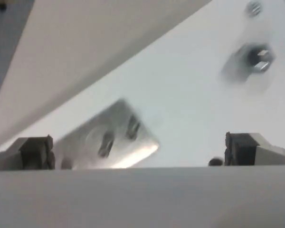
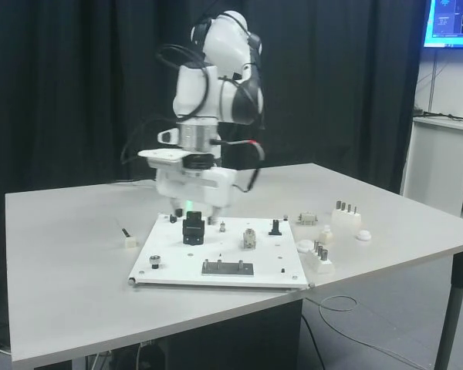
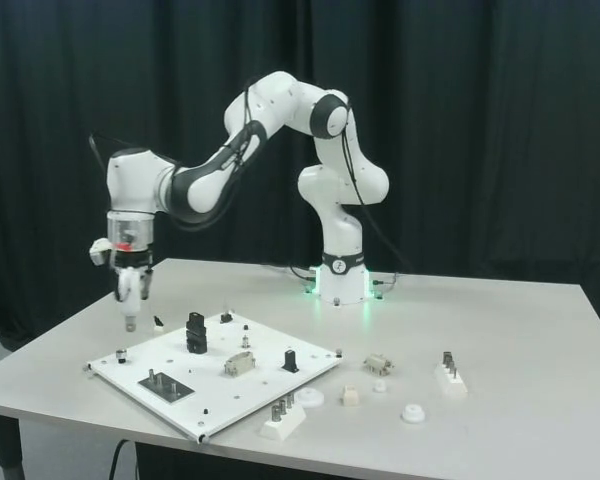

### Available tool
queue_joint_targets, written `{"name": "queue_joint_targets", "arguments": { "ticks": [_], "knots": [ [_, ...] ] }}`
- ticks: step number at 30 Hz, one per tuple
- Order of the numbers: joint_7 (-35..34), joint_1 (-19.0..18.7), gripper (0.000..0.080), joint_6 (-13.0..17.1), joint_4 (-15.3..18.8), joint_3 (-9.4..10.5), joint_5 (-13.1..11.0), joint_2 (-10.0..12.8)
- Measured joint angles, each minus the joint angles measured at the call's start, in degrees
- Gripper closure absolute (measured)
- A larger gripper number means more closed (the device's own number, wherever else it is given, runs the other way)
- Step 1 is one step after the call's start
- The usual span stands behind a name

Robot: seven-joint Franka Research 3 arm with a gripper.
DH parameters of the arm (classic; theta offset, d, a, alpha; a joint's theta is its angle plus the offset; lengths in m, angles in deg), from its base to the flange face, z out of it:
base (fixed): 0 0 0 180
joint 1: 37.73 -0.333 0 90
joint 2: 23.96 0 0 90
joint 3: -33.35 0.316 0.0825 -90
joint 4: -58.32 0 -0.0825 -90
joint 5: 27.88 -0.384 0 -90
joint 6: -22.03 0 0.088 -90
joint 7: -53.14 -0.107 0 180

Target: Pick waterproof.

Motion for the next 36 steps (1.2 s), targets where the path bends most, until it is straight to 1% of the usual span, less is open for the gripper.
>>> {"name": "queue_joint_targets", "arguments": {
  "ticks": [4, 10, 19, 24, 30, 33, 36],
  "knots": [
    [1.31, -2.53, 0.0003, -0.59, 1.18, 0.02, 0.02, -0.9],
    [3.3, -6.22, 0.0003, -0.7, 3.67, 0.02, 0.28, -2.62],
    [2.81, -11.14, 0.0003, -0.69, 7.76, 0.01, 1.01, -5.94],
    [-1.17, -13.75, 0.0003, -0.67, 10.0, 0.0, 1.21, -8.02],
    [-8.07, -17.34, 0.0003, -0.5, 11.92, -0.01, 2.38, -10.15],
    [-12.09, -19.14, 0.0003, -0.34, 12.44, 0.0, 3.56, -10.9],
    [-16.72, -20.79, 0.0003, -0.32, 12.56, 0.0, 5.37, -11.37]
  ]
}}
